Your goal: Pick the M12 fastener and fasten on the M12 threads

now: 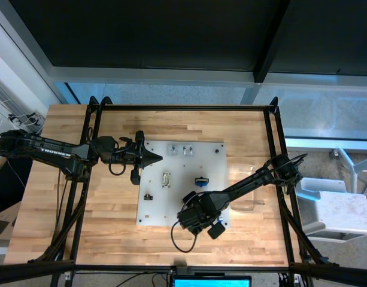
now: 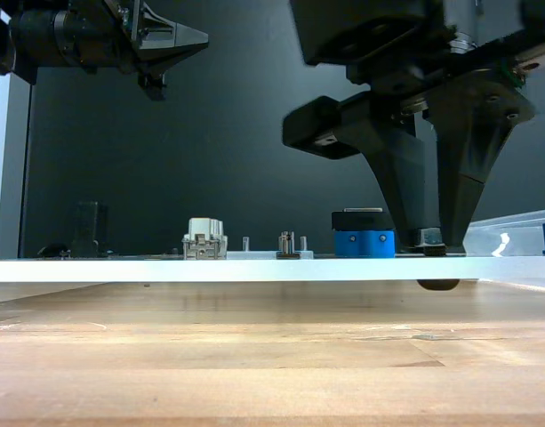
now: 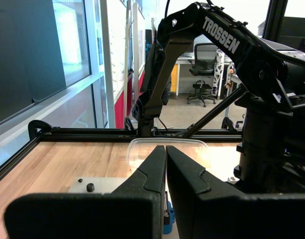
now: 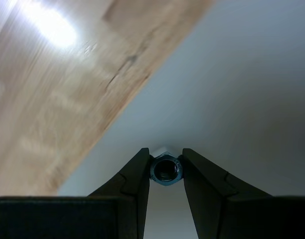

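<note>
- Right wrist view: the right end effector (image 4: 166, 158) is pinching the small silver nut (image 4: 166, 169) between its fingertips, with the bore facing the camera. The white board (image 4: 232, 89) is lying just beyond the tips, and the bare table (image 4: 57, 99) is showing past the board's edge. The stud is not showing here, so I cannot tell whether the nut is sitting on it.
- Low view: the fingertips are standing down at board level, so the step in hand is probably starting the thread. Doing it well means holding the nut flat, centring its bore on the stud under the tips, pressing only lightly, and turning gently so it is not cross-threading.
- High view: the wrist is covering everything beneath it, so alignment is not checkable from here. The grip needs to be staying firm while the wrist is rotating.
- Left wrist view: the left end effector (image 3: 165, 154) is hanging with its fingers pressed together, well apart from the right one, with a clear tray (image 3: 167, 145) ahead of its tips.
</note>
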